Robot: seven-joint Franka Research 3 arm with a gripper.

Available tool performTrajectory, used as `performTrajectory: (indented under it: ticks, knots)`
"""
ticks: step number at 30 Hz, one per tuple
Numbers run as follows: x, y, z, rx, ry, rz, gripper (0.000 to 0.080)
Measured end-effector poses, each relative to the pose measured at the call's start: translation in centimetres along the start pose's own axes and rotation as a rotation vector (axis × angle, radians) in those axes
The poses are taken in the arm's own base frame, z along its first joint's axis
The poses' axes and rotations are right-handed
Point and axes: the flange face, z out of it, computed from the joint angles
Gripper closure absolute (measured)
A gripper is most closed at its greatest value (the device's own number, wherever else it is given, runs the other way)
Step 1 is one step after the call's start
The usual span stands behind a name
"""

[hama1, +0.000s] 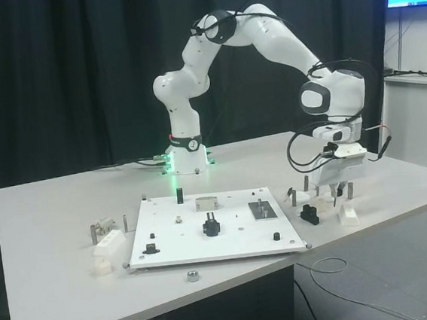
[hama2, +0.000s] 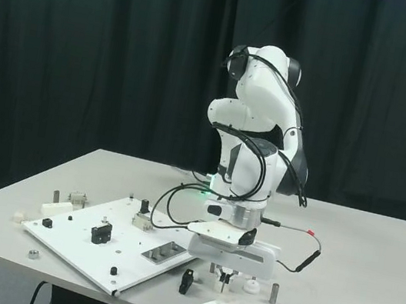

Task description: Place square peg 1.

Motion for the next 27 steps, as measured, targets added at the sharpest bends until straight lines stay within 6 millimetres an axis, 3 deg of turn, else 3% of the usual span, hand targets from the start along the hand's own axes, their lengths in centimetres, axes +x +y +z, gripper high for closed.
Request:
performTrajectory:
  ticks: [27]
  knots:
    - [1.4, 0.9, 0.7, 0.024, -0.024, 0.067, 0.0771]
